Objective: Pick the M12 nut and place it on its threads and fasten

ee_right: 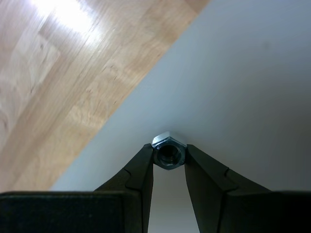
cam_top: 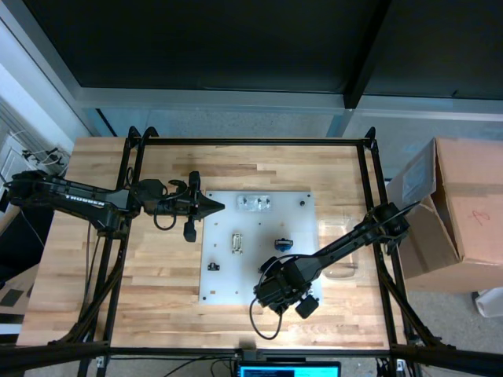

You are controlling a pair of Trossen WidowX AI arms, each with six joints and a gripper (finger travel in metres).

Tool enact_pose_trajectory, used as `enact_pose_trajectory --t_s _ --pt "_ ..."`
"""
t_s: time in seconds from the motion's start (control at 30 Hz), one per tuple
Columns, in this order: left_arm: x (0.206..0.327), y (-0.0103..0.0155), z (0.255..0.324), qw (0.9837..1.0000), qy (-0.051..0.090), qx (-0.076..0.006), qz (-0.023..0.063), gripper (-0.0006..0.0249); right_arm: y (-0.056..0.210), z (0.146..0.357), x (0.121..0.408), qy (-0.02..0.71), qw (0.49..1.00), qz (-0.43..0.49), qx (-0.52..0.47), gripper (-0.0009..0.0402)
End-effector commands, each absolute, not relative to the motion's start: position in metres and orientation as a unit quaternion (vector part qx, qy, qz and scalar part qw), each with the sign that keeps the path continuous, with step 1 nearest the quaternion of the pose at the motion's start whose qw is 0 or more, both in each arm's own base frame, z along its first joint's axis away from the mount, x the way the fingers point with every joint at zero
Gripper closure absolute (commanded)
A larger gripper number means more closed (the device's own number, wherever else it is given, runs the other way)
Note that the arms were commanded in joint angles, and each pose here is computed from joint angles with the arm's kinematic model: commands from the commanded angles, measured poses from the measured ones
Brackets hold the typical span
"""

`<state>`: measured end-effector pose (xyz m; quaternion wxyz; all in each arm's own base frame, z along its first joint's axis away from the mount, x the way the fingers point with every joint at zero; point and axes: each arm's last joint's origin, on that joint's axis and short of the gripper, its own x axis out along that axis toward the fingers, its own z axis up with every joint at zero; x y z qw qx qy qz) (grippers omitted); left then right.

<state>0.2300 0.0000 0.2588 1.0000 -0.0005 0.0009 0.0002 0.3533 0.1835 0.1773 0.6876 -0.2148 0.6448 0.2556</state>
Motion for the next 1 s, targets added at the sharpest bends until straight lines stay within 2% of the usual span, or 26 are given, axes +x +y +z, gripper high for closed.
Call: enact_pose_trajectory --t_s 0.03,0.63,0.83,1.0 --pt "0.2301 0.0 0.2589 1.0 0.001 -0.0003 0.0 0.0243 0.1831 0.1768 0.3527 0.658 0.694 0.225 -0.185 0.0393" --pt "0.2301 0.0 0.2589 1.0 0.001 -0.0003 0.0 0.0243 0.183 0.1768 0.3531 0.694 0.719 0.012 0.037 0.0393" --pt "0.2301 0.0 0.2589 1.0 0.001 -0.0003 0.0 0.0243 0.183 0.1769 0.3532 0.689 0.708 -0.081 0.134 0.0393" --pt "0.2301 0.0 0.2589 1.0 0.001 -0.0003 0.0002 0.0243 0.183 0.1769 0.3533 0.668 0.678 -0.187 0.242 0.0393"
